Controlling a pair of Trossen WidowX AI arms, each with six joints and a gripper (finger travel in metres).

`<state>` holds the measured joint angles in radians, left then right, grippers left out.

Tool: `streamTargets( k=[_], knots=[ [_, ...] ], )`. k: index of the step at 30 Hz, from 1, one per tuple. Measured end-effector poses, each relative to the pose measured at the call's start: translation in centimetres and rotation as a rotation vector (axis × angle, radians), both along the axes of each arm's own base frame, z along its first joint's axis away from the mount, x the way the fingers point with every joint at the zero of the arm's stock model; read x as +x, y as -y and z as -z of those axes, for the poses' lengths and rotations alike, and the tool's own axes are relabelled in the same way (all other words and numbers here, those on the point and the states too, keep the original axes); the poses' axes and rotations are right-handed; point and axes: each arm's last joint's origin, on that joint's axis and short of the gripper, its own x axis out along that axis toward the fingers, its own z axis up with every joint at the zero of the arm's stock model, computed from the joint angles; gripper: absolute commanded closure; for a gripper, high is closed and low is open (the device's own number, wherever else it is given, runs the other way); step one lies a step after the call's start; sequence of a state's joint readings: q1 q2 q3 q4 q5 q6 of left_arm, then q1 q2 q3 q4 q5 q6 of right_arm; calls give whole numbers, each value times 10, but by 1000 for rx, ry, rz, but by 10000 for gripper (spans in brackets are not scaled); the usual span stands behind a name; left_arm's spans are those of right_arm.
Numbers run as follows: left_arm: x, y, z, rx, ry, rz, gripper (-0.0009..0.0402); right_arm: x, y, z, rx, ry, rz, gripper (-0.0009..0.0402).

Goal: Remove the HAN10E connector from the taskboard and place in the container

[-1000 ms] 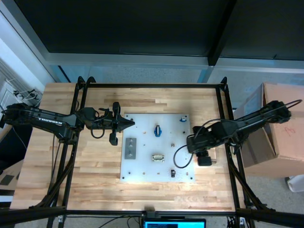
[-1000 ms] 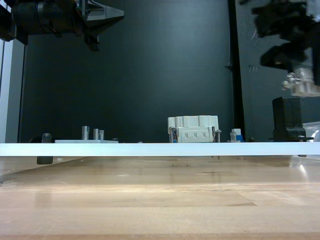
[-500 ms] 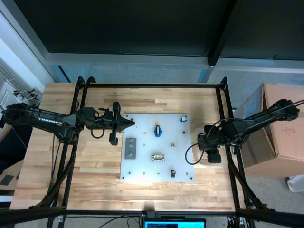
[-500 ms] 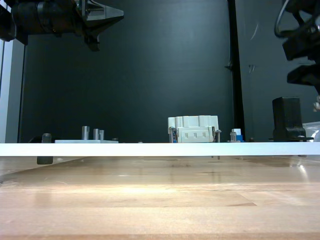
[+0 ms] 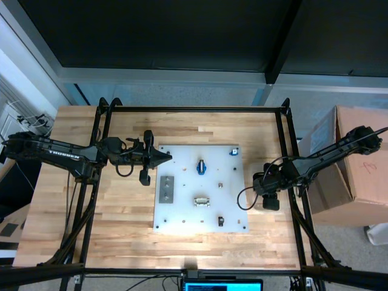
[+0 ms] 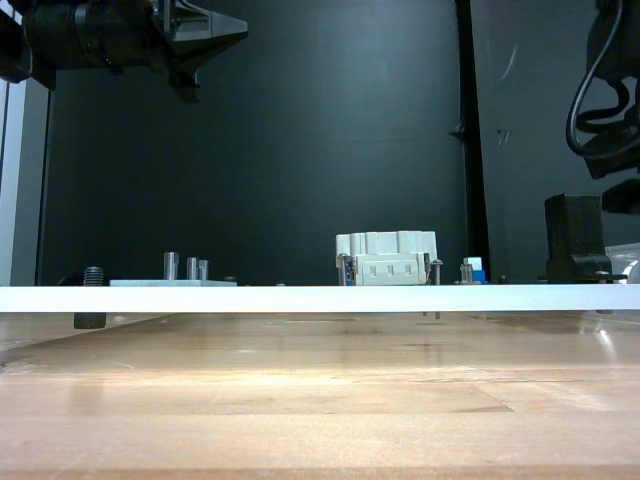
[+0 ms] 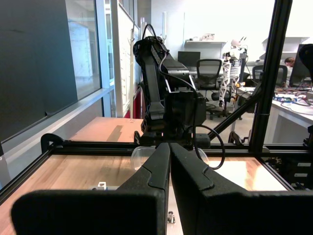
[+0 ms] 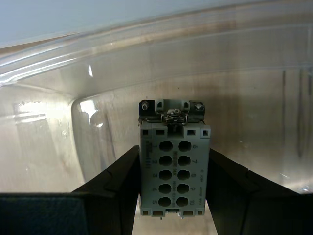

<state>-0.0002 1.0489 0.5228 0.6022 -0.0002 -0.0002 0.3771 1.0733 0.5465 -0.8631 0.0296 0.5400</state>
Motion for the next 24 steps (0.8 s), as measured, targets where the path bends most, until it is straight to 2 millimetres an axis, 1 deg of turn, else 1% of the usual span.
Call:
streamTargets(
  k=[3,7,12,14,17,21,24],
  knots=[
    [0,0,0,0,0,0,393,-2,1,5,2,-9,29,188],
    [0,0,0,0,0,0,393,-3,1,7,8,-17,53,137],
    [0,0,0,0,0,0,393,-2,-1,3,16,-13,50,92],
    [0,0,0,0,0,0,393,-1,-1,-2,12,-16,48,83],
    [0,0,0,0,0,0,393,1,-2,-14,9,-21,47,83],
    [0,0,0,0,0,0,393,5,-3,-35,2,-21,20,92],
    [0,0,0,0,0,0,393,8,-5,-52,0,0,-17,106]
  ],
)
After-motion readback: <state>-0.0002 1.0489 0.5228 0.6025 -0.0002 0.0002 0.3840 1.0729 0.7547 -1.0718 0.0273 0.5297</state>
